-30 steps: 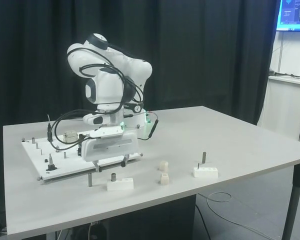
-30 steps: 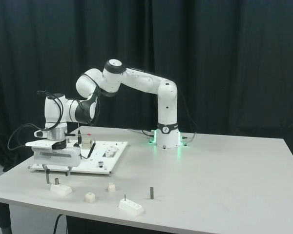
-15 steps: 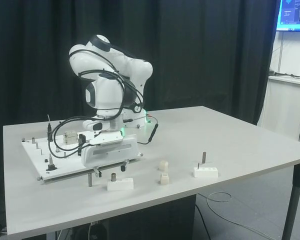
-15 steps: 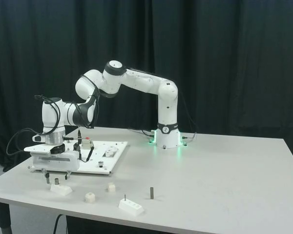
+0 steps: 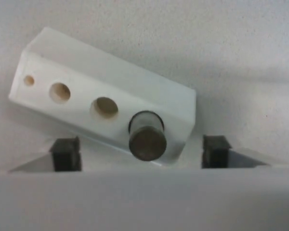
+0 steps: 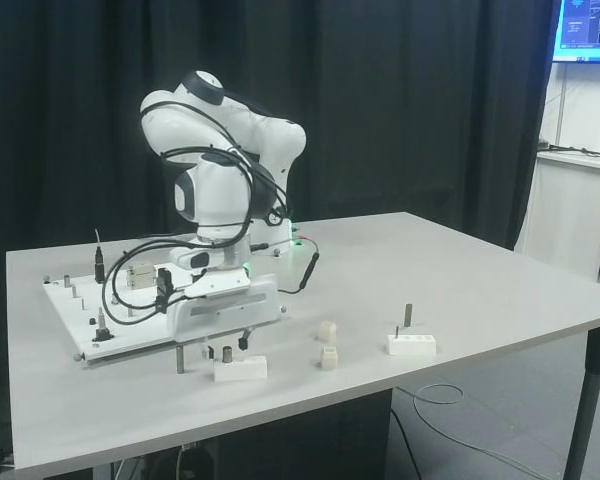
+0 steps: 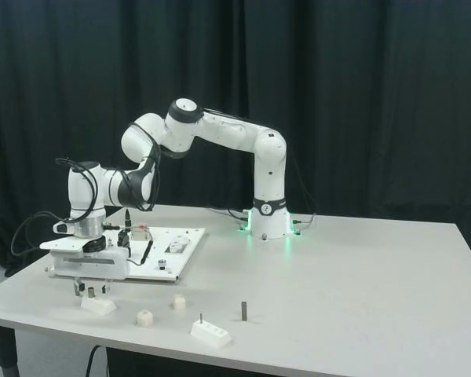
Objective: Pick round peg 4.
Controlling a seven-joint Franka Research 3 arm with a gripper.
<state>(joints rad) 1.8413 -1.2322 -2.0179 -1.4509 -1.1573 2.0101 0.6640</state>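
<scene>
Round peg 4 (image 5: 147,138) is a short dark grey cylinder standing upright in the largest hole of a white block (image 5: 86,72); the block's three smaller holes hold nothing. My gripper (image 5: 139,153) is open and hangs right over the peg, one black fingertip (image 5: 65,154) on each side and both apart from it. In the first room view the gripper (image 6: 226,346) hovers low over the peg (image 6: 223,353) and its block (image 6: 240,369) near the table's front edge. The second room view shows the gripper (image 7: 90,287) above the block (image 7: 99,305).
A white board (image 6: 130,310) with several pegs and a cabled part lies just behind the block. A loose grey peg (image 6: 180,358) stands beside the block. Two small white pieces (image 6: 327,331) (image 6: 328,357), another white holder (image 6: 411,345) and a standing grey peg (image 6: 408,315) lie further along.
The arm has swung off the board's edge toward the table's front and come down, bringing the open gripper over the block and peg.
</scene>
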